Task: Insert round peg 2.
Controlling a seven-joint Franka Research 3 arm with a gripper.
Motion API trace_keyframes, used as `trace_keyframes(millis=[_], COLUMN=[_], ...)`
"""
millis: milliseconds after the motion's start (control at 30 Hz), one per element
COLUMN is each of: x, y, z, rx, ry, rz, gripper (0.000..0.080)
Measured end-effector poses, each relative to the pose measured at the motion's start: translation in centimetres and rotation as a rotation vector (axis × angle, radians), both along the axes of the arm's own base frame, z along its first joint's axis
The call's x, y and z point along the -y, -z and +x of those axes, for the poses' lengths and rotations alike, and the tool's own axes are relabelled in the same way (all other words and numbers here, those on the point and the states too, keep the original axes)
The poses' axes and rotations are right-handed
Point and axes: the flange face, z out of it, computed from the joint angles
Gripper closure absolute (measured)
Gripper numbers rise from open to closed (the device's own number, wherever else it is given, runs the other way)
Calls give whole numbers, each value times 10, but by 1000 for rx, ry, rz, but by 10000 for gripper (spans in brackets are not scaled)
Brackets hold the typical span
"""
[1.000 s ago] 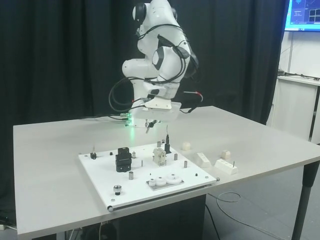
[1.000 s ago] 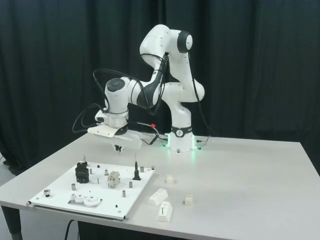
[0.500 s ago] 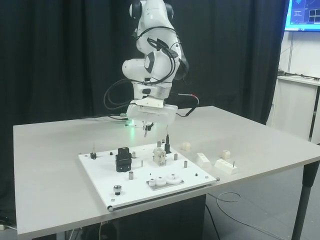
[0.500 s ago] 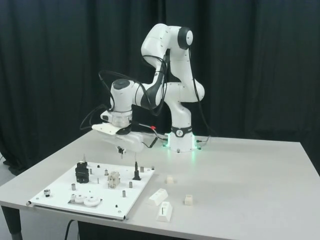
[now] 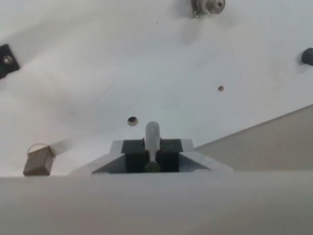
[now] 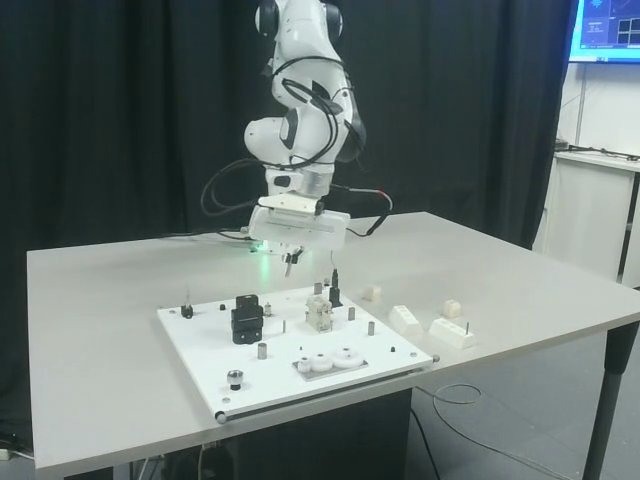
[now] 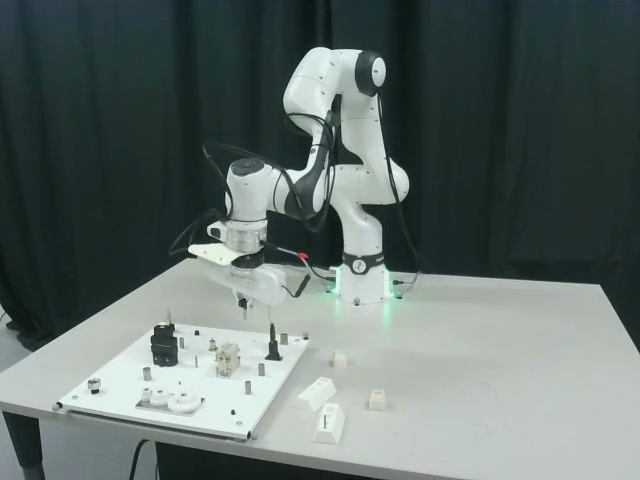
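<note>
A round peg [image 5: 152, 139] is held upright between the two closed fingers of the gripper [image 5: 152, 155], above the white board [image 5: 98, 73] near its back edge, with a small hole [image 5: 132, 120] seen just beside the peg tip.

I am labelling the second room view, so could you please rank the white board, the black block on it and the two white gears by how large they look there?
1. white board
2. black block
3. two white gears, which look about alike, so I would not rank one over the other.
</note>
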Motion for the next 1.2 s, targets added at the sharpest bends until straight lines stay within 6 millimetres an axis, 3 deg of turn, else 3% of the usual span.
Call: trace_keyframes(millis=[1200], x=[13], y=[20], z=[-39], rx=[137], ry=[279], rz=[78], gripper=[743])
